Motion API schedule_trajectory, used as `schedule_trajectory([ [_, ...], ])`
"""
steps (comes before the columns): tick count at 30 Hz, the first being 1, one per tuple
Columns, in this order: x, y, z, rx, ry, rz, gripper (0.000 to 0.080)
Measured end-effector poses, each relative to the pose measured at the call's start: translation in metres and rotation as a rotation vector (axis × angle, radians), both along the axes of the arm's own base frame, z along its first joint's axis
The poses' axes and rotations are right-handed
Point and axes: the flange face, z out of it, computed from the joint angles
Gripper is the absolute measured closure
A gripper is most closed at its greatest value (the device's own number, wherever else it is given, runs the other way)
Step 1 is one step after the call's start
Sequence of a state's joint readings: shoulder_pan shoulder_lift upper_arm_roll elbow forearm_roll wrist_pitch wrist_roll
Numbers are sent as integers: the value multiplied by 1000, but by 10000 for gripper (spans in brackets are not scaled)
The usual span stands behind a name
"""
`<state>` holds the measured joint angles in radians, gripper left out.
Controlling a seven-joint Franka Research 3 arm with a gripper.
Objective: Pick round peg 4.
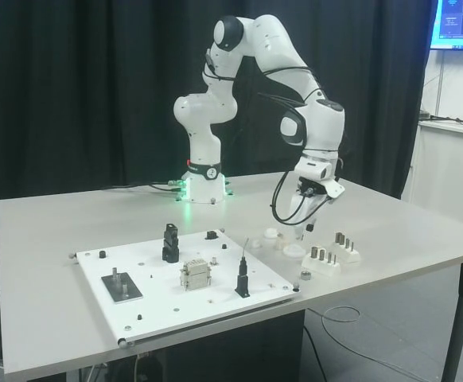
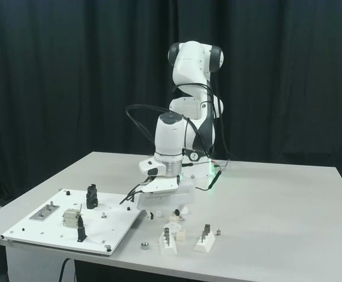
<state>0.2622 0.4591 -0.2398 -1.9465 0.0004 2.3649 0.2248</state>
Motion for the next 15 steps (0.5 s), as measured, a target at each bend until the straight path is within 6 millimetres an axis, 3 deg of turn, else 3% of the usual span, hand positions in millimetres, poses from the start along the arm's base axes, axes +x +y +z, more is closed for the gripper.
schedule_trajectory([
  [15,2,5,-11,41,-36,-55,3],
])
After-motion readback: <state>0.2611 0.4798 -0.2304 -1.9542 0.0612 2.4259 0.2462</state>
